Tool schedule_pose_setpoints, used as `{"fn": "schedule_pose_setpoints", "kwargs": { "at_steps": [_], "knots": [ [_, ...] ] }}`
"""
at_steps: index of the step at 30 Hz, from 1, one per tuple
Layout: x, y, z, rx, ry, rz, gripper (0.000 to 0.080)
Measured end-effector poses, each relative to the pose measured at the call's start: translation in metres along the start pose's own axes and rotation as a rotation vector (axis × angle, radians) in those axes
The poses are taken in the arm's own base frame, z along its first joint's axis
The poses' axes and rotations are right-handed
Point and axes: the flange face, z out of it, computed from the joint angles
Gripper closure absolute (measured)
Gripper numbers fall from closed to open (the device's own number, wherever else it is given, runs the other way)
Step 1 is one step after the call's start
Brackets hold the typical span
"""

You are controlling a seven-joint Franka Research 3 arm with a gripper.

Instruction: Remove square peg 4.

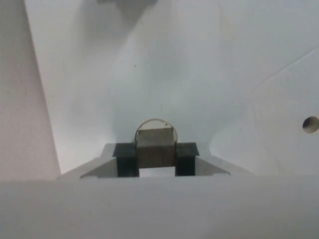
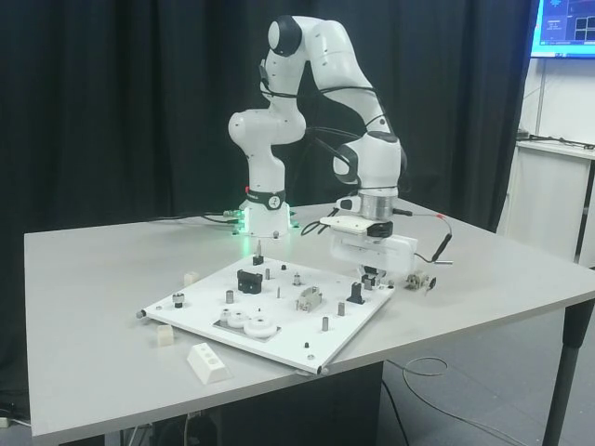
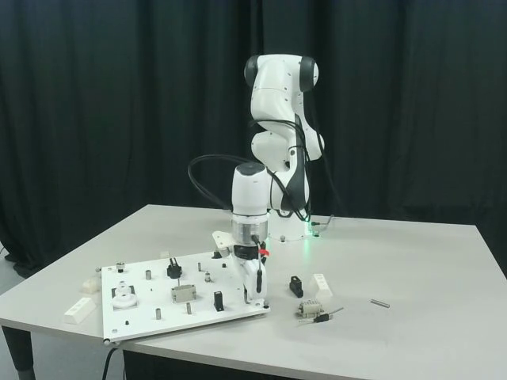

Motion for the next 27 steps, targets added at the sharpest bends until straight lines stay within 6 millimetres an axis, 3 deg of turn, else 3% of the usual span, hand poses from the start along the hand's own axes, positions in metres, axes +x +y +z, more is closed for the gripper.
{"fn": "schedule_pose_setpoints", "kwargs": {
  "at_steps": [27],
  "knots": [
    [-0.0002,-0.002,-0.0046,-0.011,0.003,-0.013,0.0651]
  ]
}}
